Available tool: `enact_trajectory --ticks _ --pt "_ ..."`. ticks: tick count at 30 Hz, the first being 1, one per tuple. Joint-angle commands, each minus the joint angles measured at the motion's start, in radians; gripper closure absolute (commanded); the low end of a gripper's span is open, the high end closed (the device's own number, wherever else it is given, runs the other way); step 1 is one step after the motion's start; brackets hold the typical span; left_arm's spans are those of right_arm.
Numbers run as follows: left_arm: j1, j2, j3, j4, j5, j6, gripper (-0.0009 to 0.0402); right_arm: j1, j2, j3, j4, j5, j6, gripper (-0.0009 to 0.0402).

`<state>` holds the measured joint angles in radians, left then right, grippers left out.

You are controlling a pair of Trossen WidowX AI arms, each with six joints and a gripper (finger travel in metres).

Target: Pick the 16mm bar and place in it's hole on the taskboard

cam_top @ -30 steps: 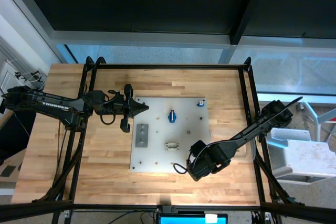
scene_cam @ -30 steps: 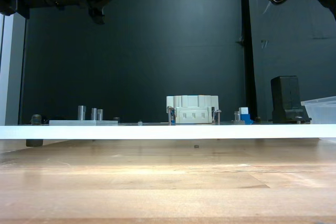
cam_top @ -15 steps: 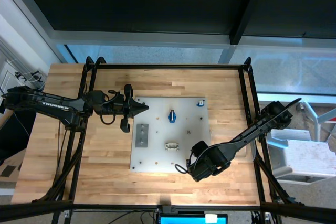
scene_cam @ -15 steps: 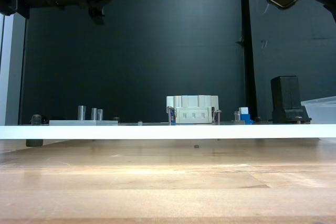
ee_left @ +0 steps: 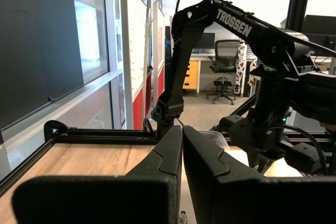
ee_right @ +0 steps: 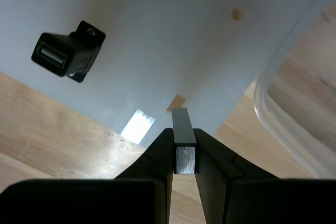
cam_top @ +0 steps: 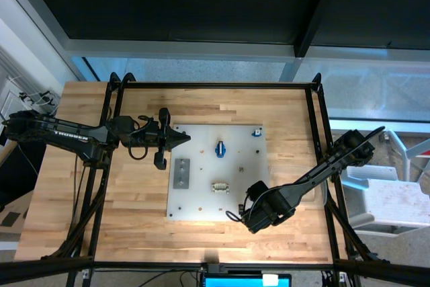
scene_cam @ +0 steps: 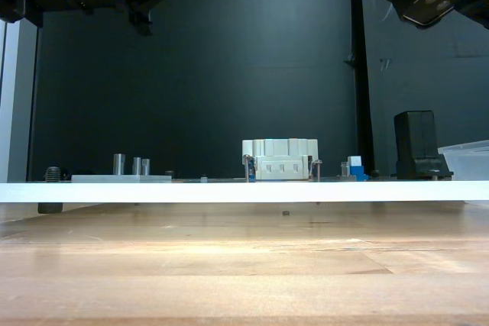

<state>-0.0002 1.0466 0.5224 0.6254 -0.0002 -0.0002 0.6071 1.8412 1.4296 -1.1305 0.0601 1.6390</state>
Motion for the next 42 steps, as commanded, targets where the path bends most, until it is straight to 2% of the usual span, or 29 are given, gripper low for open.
enact_trajectory --ticks 1,6,11,23,42 --pt "0.000 0.000 0.000 0.000 0.000 0.000 0.0393 0.000 0.000 0.000 0.001 0.001 0.034 0.0393" --pt "0.000 0.000 0.000 0.000 0.000 0.000 0.0393 0.000 0.000 -0.001 0.000 0.003 0.067 0.0393" --pt "0.000 0.000 0.000 0.000 0.000 0.000 0.0393 0.000 0.000 -0.005 0.000 0.005 0.196 0.0393" --pt "0.000 0.000 0.000 0.000 0.000 0.000 0.0393 0.000 0.035 -0.006 0.034 0.007 0.349 0.0393" --pt "0.000 0.000 0.000 0.000 0.000 0.000 0.0393 -0.003 0.034 -0.006 -0.005 0.000 0.398 0.0393"
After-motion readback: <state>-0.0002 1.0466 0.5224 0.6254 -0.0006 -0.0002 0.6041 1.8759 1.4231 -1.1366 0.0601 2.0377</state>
